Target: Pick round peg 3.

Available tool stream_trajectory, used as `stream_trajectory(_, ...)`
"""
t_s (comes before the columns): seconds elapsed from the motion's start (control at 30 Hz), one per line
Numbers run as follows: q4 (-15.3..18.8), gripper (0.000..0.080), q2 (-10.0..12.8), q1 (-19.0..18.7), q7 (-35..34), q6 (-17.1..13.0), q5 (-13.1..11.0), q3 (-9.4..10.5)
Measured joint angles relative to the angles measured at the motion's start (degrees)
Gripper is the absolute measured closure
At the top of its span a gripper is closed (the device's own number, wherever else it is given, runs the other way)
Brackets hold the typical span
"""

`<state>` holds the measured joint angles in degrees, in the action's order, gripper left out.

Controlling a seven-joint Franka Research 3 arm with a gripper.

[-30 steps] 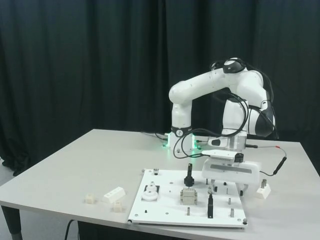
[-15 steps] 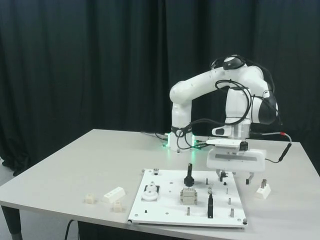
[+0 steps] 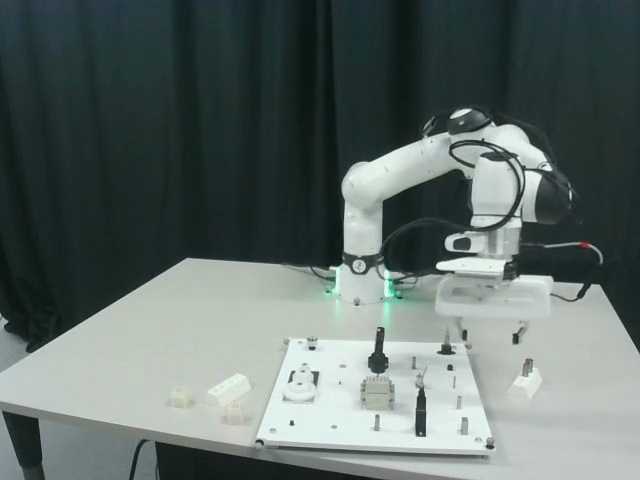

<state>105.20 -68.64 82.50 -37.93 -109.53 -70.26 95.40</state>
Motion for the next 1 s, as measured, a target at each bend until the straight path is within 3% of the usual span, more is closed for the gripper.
stream_trajectory(0.5, -0.3, 0.0003, 0.2, -3.5, -11.3, 3.4, 0.7, -0.23)
stream_trajectory(1.0, -2.4, 0.0003, 0.5, -3.6, -15.7, 3.9, 0.5, 3.68)
